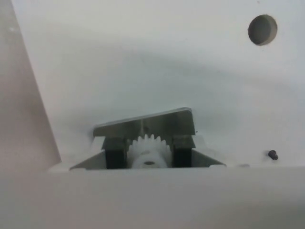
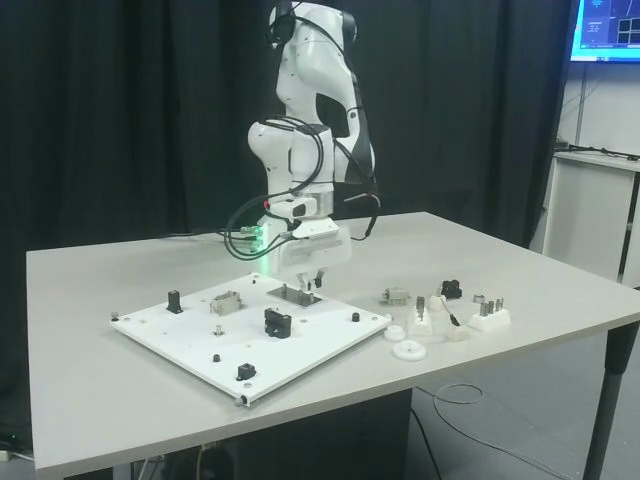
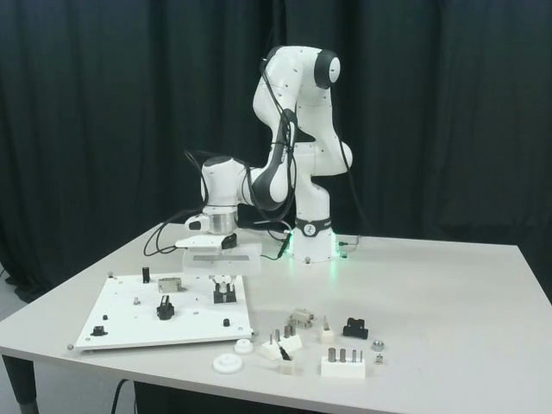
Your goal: Insert small gear.
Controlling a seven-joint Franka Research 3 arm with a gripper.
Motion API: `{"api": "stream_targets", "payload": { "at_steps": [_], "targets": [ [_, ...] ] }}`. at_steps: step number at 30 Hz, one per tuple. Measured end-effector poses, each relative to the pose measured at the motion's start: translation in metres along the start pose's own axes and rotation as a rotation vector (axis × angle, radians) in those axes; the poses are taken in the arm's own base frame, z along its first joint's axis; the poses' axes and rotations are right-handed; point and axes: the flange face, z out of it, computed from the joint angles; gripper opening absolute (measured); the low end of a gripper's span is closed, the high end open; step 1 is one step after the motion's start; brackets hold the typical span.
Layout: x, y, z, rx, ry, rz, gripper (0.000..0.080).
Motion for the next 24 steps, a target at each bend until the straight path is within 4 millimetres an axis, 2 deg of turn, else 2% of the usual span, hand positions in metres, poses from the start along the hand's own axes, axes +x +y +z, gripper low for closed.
{"api": "stream_targets", "payload": {
  "at_steps": [24],
  "targets": [
    [-0.0019, 0.0029, 0.0098, 0.023, -0.006, 0.015, 0.0199]
  ]
}}
